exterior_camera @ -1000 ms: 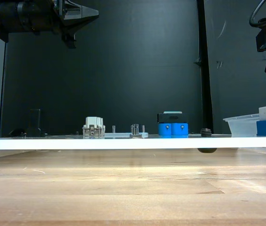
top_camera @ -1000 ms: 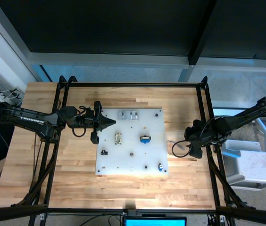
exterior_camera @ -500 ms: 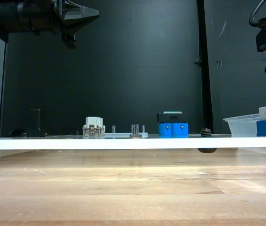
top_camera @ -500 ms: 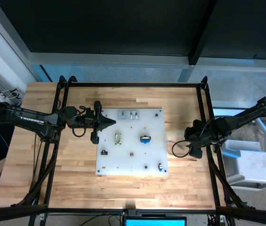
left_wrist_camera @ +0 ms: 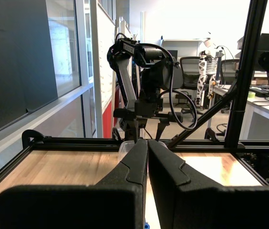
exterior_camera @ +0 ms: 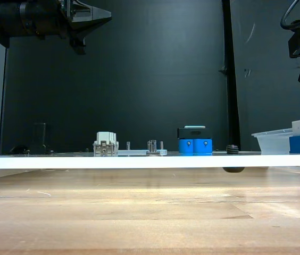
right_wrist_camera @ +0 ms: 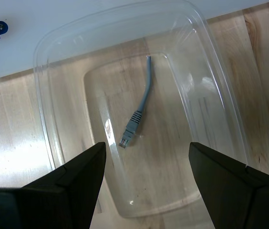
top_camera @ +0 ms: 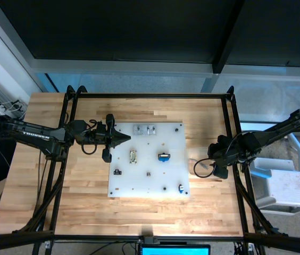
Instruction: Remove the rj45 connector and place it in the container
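Observation:
The rj45 connector [right_wrist_camera: 133, 125], a grey plug on a short grey cable, lies loose on the floor of the clear container [right_wrist_camera: 211, 86]. In the high view the container [top_camera: 200, 166] rests on the wood just right of the white board [top_camera: 147, 183]. My right gripper [right_wrist_camera: 144, 150] hangs open straight above the container, nothing between its fingers; it is also seen from above [top_camera: 217, 159]. My left gripper [top_camera: 126, 138] is shut and empty, held high over the board's left edge, its fingers [left_wrist_camera: 139, 152] pressed together.
The board carries a blue rectangular connector [top_camera: 164, 157], a small blue-and-black socket block [top_camera: 181, 188], a grey fitting [top_camera: 133, 157] and a metal bracket [top_camera: 147, 129]. Black frame posts [top_camera: 230, 138] run along both sides of the table.

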